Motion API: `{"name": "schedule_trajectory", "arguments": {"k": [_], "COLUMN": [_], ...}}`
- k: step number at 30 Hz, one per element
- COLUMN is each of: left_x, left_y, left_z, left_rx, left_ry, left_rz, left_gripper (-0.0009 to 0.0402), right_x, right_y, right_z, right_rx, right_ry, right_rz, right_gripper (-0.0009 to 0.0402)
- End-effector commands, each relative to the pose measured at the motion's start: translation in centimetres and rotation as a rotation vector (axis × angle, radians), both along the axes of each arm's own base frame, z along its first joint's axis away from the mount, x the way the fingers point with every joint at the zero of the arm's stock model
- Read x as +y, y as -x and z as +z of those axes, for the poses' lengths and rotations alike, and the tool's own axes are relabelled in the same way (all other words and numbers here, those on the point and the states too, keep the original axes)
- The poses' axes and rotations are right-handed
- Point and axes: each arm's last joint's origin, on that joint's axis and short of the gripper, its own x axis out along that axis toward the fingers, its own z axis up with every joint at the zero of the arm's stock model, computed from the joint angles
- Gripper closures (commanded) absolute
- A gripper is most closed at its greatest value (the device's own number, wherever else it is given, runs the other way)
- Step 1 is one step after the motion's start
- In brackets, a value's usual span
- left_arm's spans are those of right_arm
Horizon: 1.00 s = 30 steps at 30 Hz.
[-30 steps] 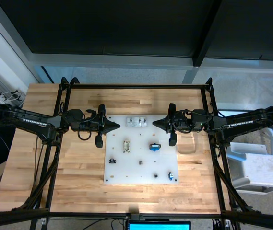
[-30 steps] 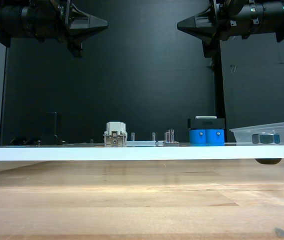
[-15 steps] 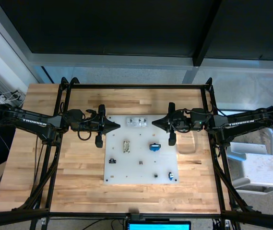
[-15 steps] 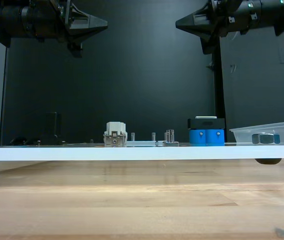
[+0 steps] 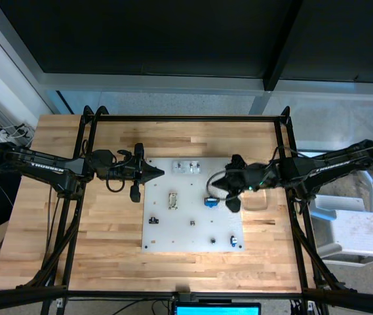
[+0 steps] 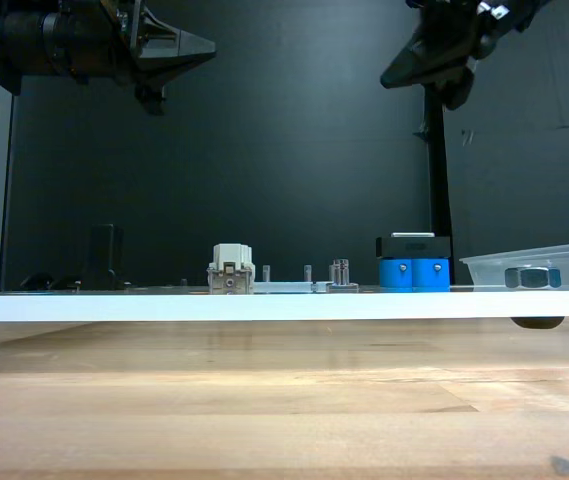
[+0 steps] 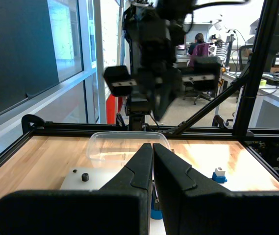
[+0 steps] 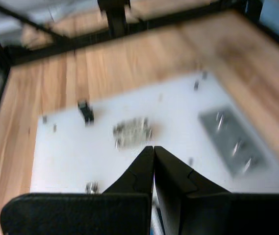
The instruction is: Unfasten the M12 fastener and place in the container
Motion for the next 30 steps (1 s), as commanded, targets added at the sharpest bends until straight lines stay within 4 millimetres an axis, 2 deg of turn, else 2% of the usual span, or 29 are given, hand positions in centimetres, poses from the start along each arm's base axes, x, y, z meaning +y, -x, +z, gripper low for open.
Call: {"name": "schedule_trajectory", "arguments": {"k": [1, 9, 18, 24, 30], "left_x": [0.0, 0.0, 0.0, 0.0, 0.0], "left_y": [0.0, 0.0, 0.0, 0.0, 0.0], "left_z": [0.0, 0.0, 0.0, 0.0, 0.0], "left_rx": [-0.001, -0.001, -0.001, -0.001, -0.001], "left_ry": [0.000, 0.000, 0.000, 0.000, 0.000], "left_rz": [0.000, 0.000, 0.000, 0.000, 0.000], "left_gripper": [0.0393, 0.0393, 0.0393, 0.0393, 0.0393], "right_x": [1.4, 5.2, 8.4, 10.1, 11.1], "right_y": [-1.2, -4.9, -8.5, -10.0, -10.6], "right_z": [0.1, -0.2, -1.3, -2.6, -4.2], "right_rx": [0.120, 0.362, 0.600, 0.707, 0.789], "right_ry": [-0.028, -0.101, -0.175, -0.212, -0.238], "right_rz": [-0.010, -0.022, -0.019, 0.005, -0.015], "right_gripper": [0.0393, 0.0393, 0.0393, 0.0393, 0.0393]}}
